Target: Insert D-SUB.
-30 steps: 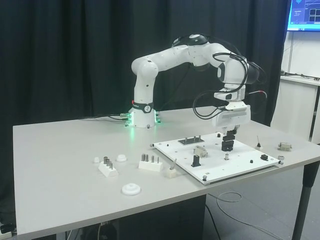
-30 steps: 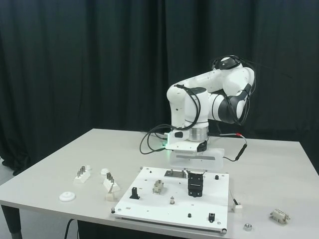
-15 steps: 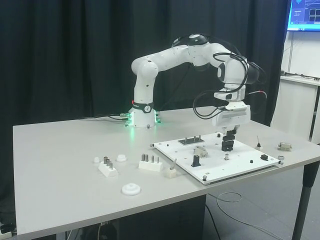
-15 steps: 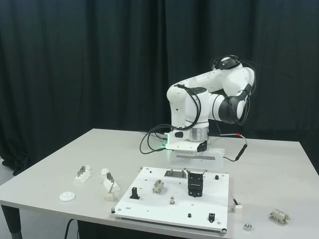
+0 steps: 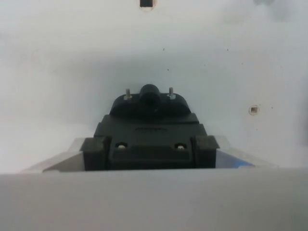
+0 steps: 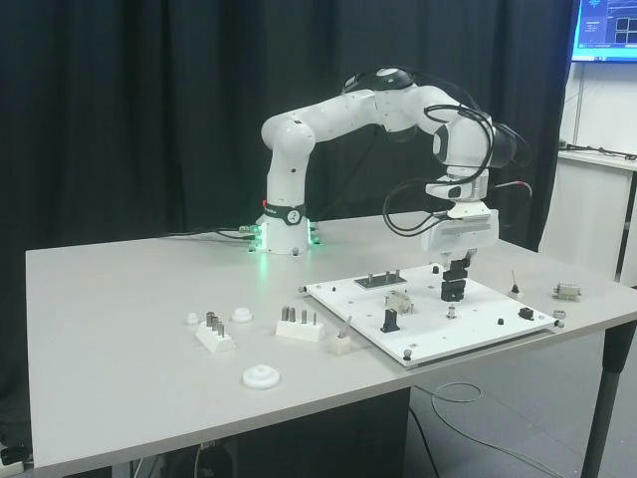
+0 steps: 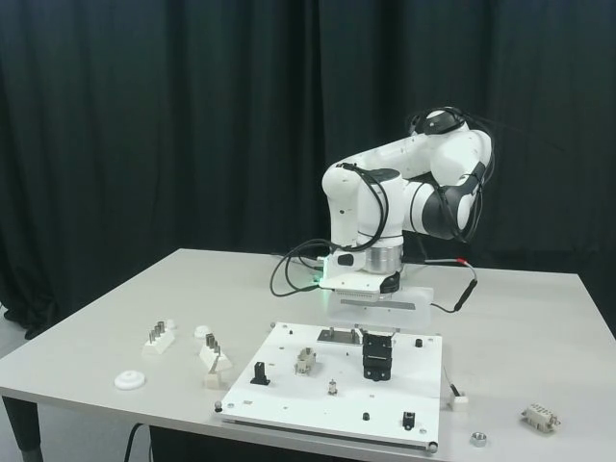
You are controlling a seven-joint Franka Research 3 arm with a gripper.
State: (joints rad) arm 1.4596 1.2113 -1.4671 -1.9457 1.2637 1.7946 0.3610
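The tool (image 6: pixel 456 267) is pinching a black D-SUB connector (image 5: pixel 148 139) between its two fingers (image 5: pixel 94 153), which press on the plug's flanks at either end of the housing. That side-on grip leaves the mating face pointing straight down at the white assembly board (image 6: pixel 338 299), which suits a vertical insertion. In the wrist view the connector's black cable boss and two small metal screw posts sit beyond the housing, with bare board surface below.

The D-SUB hangs low over the board, towards the edge farthest from the robot's base, and the room views suggest it is at or just above its seat (whether it has actually touched the socket cannot be told from here). My reading is that the plug is held square to the board so that it can go down without skewing.

The arm (image 7: pixel 385 192) reaches out from its base (image 6: pixel 281 234), where a green light shows, with the elbow raised and the forearm folded down so the wrist stands vertical over the board. A black cable loops from the wrist.

Elsewhere on the board are a small black bracket (image 7: pixel 260 373) and a grey metal connector (image 7: pixel 306 361). Another metal connector (image 7: pixel 540 417) lies loose on the grey worktop (image 6: pixel 119 299), well apart, beside a white gear (image 6: pixel 261 376).
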